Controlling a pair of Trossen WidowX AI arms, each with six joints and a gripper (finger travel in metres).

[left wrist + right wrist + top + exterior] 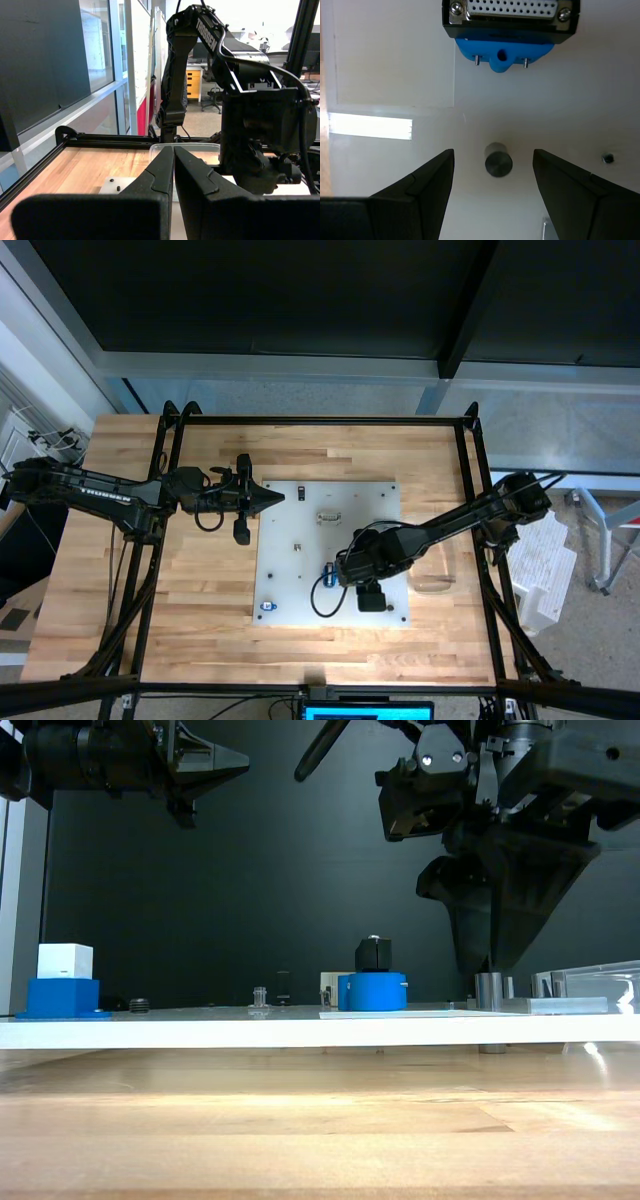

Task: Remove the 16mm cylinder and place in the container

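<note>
Right gripper (493, 151) over cylinder (498, 161), left (278, 497) aloft

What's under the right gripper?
The short grey metal cylinder, upright in the flat white board, between the right gripper's open fingers, untouched. Its base is hidden. Left gripper hovers shut at board's left.

A wooden table (200, 630) carried a flat white board (285, 585) at its middle, lying square on the planks. Just beside the board's right edge a clear container (437, 587) sat on the bare wood. A black frame (320, 421) ran along the table's far edge and sides. The left gripper (278, 497), fingers pressed together, hung above the board's left edge; the right gripper (345, 570), fingers spread, hung over the board
</note>
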